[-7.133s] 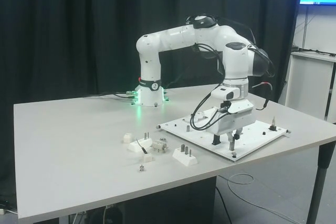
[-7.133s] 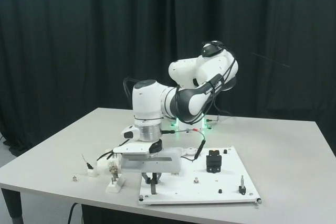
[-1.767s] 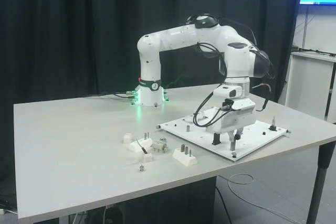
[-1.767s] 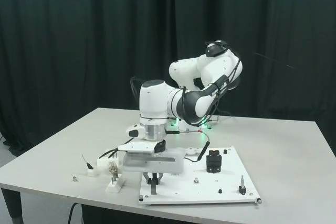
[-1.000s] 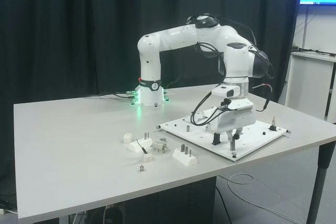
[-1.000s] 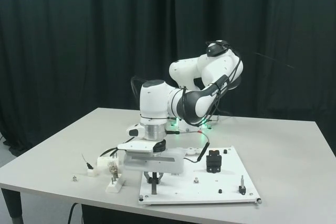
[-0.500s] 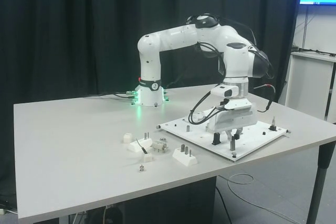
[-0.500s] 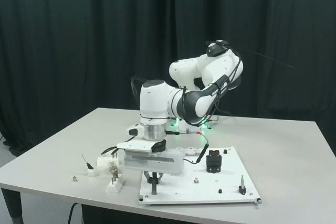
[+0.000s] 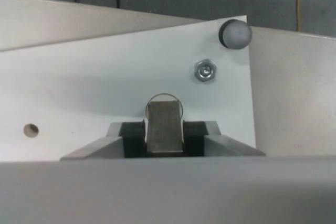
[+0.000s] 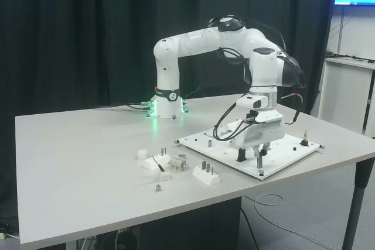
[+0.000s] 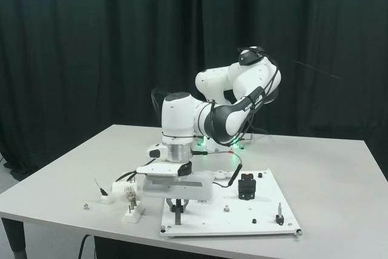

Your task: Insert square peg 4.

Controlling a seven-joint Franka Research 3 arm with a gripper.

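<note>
The peg [image 9: 165,127] stands upright between the two fingers of the gripper [image 9: 164,139], which are closed on its sides; its lower end meets a round hole in the white board [image 9: 94,87], at the board's near corner. Only the wrist view shows this grip, along with a hex nut [image 9: 206,70] and a grey knob [image 9: 235,33] near the board's corner. The room views show instead the white arm [image 10: 205,42] bent over the board [image 10: 293,147] on the grey table [image 10: 76,150], with small white blocks [image 10: 207,174] of spare parts lying to the left of the board. The second room view shows a black block [image 11: 245,187] further back on the board.
</note>
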